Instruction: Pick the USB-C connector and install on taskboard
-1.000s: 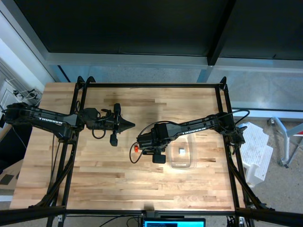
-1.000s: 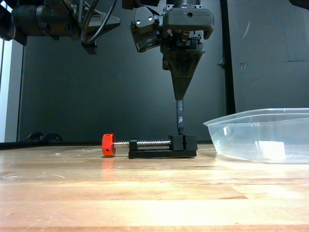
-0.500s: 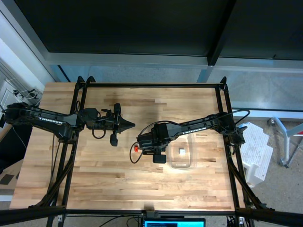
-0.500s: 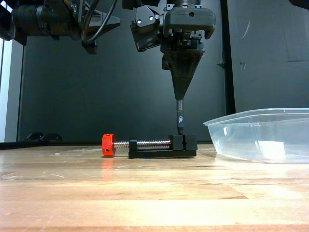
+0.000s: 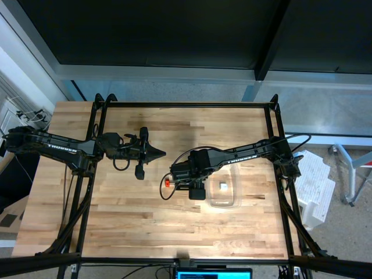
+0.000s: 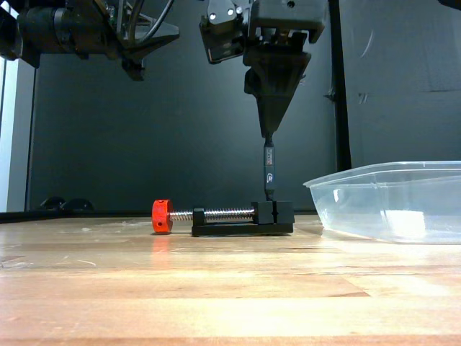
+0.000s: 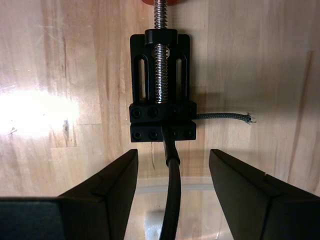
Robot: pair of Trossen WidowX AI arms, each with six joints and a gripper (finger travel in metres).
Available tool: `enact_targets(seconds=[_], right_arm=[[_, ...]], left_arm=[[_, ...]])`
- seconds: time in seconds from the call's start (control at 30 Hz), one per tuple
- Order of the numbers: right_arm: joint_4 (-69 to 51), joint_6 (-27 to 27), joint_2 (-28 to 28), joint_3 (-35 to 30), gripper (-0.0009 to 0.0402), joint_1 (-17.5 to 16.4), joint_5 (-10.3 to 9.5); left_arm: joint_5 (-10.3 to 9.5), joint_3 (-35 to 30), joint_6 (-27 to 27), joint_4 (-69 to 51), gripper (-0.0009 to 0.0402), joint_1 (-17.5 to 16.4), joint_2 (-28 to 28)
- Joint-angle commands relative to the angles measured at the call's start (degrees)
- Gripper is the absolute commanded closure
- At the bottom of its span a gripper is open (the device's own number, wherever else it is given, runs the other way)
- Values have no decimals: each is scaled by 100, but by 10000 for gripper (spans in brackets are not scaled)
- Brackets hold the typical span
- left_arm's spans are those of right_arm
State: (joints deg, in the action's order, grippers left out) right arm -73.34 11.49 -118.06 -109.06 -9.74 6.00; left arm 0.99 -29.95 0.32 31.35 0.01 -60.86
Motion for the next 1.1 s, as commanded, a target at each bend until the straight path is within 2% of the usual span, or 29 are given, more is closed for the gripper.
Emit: enact_targets(seconds=[0.03, 0.47, 0.77, 0.93, 1.1], right_arm=[[-31, 4, 133, -13, 182, -9, -2], [-251, -2, 485, -13, 195, -11, -2], [13, -52, 643, 44, 194, -11, 46], [734, -170, 1137, 562, 196, 0, 59], [2022, -476, 1862, 1493, 216, 39, 72]], left_arm=[[0, 0, 0, 2, 393, 0, 0], [0, 0, 0, 2, 393, -2, 0], [0, 0, 0, 0, 393, 0, 0], [0, 0, 0, 2, 393, 0, 0], [-2, 0, 0, 2, 393, -2, 0]])
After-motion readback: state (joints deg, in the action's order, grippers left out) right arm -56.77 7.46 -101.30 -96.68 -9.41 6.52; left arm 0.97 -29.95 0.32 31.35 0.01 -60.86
